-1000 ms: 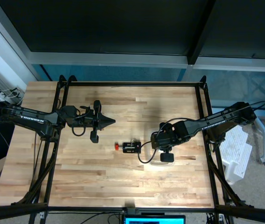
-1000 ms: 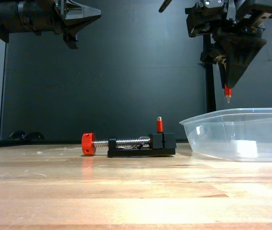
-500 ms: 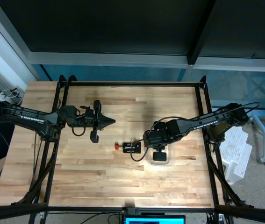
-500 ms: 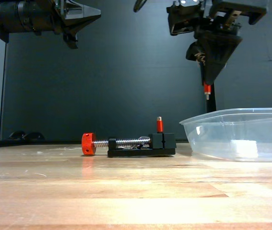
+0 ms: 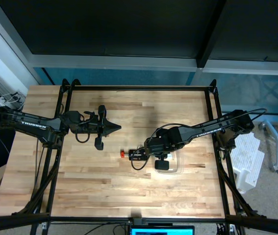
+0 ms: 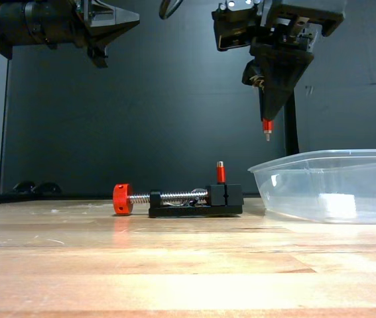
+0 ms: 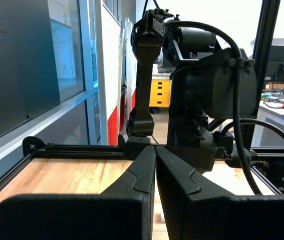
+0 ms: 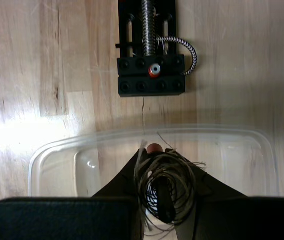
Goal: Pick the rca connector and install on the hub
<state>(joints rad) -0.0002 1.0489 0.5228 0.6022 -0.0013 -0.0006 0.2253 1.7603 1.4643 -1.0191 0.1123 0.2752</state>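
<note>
Right gripper (image 6: 266, 117) hangs in the air between hub (image 6: 195, 199) and tray (image 6: 327, 184), pinching the rca connector (image 6: 266, 127). Only the red end and pin show, the rest is buried between the fingers. Right wrist view: a cable coil (image 8: 163, 186) covers all but its tip.

Hub runs off that picture's edge, far end unseen. High view: right arm covers one end, top details too small.

Tray cut by low view's right edge.

Left gripper (image 6: 133, 24) is high over the tabletop's left side, fingers together. Arm cropped in low view.
</note>
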